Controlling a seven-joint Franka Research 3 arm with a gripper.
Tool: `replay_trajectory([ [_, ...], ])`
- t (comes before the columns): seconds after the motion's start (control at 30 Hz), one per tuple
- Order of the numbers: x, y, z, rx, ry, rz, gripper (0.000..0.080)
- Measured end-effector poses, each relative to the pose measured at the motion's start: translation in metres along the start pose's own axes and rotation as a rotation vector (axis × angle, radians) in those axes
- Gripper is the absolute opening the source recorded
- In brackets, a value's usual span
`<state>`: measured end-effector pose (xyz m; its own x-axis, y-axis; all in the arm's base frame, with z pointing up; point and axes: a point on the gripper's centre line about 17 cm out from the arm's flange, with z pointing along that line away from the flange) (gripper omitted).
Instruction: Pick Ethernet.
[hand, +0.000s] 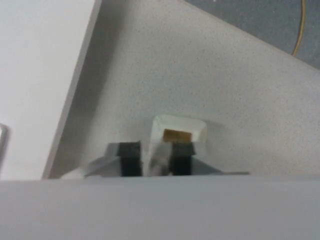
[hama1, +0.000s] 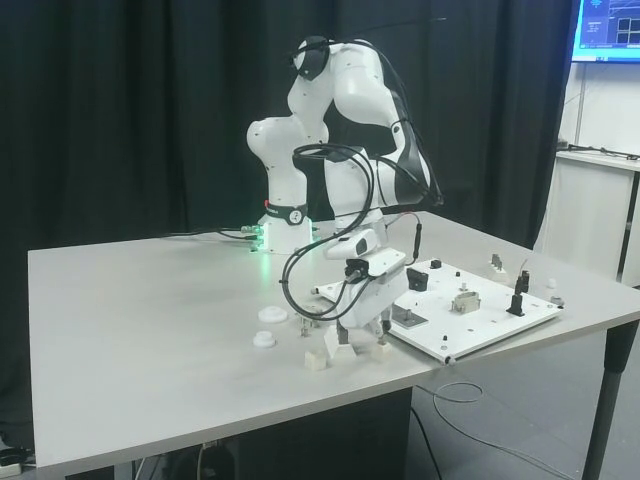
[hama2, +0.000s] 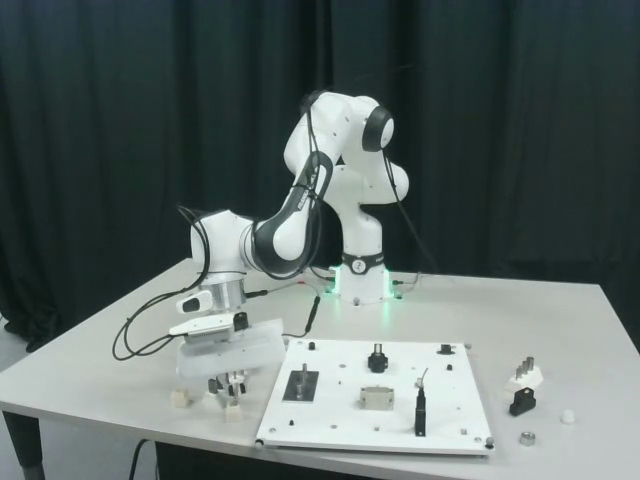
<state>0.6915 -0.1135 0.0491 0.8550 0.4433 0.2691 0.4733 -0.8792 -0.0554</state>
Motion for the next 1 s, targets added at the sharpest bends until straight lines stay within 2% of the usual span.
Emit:
replay_trajectory([
  [0.13, 0.000, 0.002, 0.000, -0.005, 0.001, 0.000, 0.0346],
  [0.17, 0.000, 0.002, 0.000, -0.006, 0.001, 0.000, 0.0067],
  [0.5, 0.004, 0.006, -0.004, -0.020, 0.010, -0.002, 0.0068],
  [0.8, 0.018, 0.011, -0.023, -0.034, 0.039, -0.005, 0.0068],
  [1.0, 0.023, 0.012, -0.034, -0.032, 0.050, -0.007, 0.0066],
])
